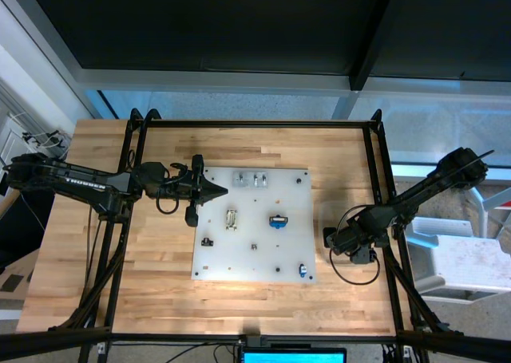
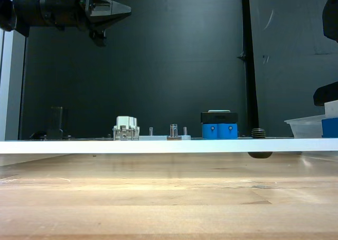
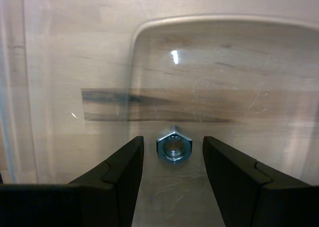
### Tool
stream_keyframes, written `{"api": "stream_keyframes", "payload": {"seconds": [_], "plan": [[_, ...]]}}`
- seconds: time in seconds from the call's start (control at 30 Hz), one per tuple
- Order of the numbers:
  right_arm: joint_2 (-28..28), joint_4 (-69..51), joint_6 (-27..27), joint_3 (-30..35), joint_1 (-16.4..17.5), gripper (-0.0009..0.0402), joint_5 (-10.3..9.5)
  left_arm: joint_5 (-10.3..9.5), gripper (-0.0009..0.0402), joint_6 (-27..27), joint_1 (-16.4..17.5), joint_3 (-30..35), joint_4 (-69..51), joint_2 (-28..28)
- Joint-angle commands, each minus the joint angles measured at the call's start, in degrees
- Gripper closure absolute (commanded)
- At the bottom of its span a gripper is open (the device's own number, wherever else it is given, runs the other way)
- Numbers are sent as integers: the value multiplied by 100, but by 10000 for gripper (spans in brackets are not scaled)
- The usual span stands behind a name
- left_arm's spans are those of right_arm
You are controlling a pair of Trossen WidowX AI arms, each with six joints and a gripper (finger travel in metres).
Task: Pick the M12 fastener and fasten on the M12 threads
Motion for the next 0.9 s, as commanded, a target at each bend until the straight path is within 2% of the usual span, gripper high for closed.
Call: {"api": "stream_keyframes", "payload": {"seconds": [0.03, 0.33, 0.9], "plan": [[39, 17, 2, -11, 0, 229, 0, 2, 393, 2, 0, 0, 2, 2], [120, 111, 4, -11, -2, 236, 2, 2, 393, 2, 2, 0, 2, 2], [101, 92, 20, 2, 0, 359, 4, 2, 393, 2, 2, 0, 2, 2]]}}
